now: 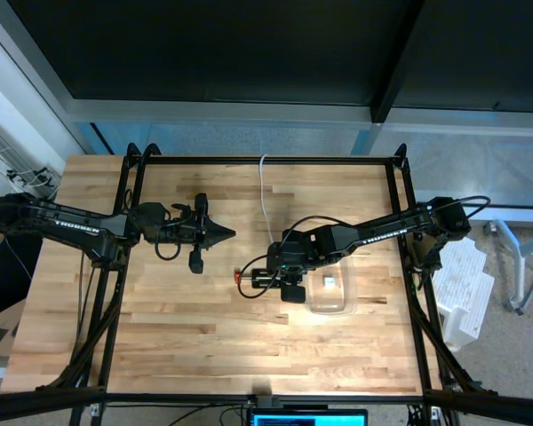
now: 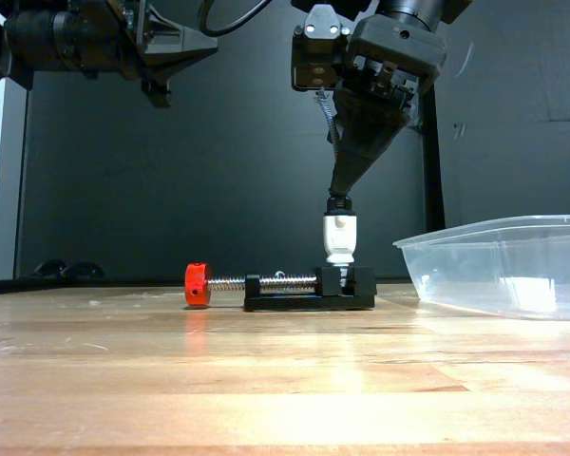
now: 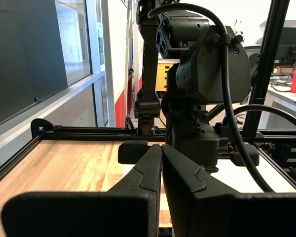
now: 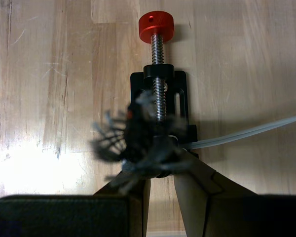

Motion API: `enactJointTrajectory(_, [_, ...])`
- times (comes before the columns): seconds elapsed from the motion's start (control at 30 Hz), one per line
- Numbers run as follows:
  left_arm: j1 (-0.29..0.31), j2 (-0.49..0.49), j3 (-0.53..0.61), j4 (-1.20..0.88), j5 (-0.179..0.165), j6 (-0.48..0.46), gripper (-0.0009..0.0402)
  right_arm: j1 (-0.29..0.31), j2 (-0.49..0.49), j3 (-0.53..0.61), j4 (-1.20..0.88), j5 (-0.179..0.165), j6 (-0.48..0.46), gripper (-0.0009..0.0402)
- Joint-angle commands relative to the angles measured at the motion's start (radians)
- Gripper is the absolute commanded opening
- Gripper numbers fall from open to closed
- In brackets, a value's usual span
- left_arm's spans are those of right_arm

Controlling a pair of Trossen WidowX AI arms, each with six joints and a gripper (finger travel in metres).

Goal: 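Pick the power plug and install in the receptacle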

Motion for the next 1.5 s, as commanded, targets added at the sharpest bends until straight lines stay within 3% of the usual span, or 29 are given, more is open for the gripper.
enactJointTrajectory(0.03, [0.000, 0.000, 0.000, 0.000, 0.000, 0.000, 0.0000, 0.000, -0.004, -0.004, 0.003, 0.001, 0.000, 0.0002])
enactJointTrajectory(0.73, [0.000, 0.000, 0.000, 0.000, 0.000, 0.000, 0.0000, 0.000, -0.051, 0.051, -0.055, 0.002, -0.003, 0.0165])
enactJointTrajectory(0.9, [0.000, 0.000, 0.000, 0.000, 0.000, 0.000, 0.0000, 0.003, -0.101, 0.065, -0.093, 0.001, 0.000, 0.0191])
enactJointTrajectory(1.07, [0.000, 0.000, 0.000, 0.000, 0.000, 0.000, 0.0000, 0.005, -0.162, 0.065, -0.117, 0.002, 0.014, 0.0194])
enactJointTrajectory(1.3, [0.000, 0.000, 0.000, 0.000, 0.000, 0.000, 0.0000, 0.013, -0.174, 0.065, -0.158, 0.009, 0.015, 0.0180])
enactJointTrajectory(1.5, [0.000, 0.000, 0.000, 0.000, 0.000, 0.000, 0.0000, 0.009, -0.275, -0.016, -0.054, 0.012, -0.010, 0.0136])
